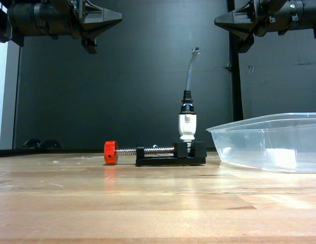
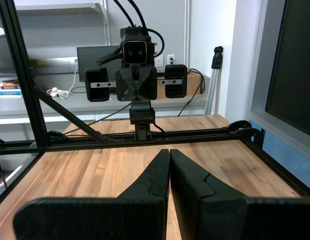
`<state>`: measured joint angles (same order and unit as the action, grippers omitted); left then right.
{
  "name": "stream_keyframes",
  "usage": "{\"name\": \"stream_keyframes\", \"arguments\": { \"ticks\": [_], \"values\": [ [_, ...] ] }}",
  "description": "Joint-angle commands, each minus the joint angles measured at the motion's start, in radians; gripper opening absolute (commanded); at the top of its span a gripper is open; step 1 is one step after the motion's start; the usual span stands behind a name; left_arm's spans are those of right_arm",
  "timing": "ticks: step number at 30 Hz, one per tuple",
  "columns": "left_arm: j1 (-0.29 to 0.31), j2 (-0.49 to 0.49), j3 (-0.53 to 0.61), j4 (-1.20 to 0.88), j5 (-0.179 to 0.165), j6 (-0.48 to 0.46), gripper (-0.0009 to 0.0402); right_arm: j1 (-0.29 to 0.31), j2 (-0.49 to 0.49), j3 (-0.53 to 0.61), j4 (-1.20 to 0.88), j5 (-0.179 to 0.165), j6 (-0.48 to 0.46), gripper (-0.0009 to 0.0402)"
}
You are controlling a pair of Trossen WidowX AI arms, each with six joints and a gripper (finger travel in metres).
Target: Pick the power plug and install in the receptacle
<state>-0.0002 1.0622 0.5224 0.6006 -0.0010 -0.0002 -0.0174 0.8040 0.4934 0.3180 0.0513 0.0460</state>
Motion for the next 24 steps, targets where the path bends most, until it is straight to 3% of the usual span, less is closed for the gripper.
{"name": "stream_keyframes", "arguments": {
  "ticks": [1, 24],
  "values": [
    [0.0, 0.0, 0.0, 0.0, 0.0, 0.0, 0.0, 0.0, 0.0, 0.001, 0.0, 0.0, -0.001, 0.0],
    [0.0, 0.0, 0.0, 0.0, 0.0, 0.0, 0.0, 0.0, 0.001, 0.0, -0.03, 0.0, -0.001, 0.0]
  ]
}}
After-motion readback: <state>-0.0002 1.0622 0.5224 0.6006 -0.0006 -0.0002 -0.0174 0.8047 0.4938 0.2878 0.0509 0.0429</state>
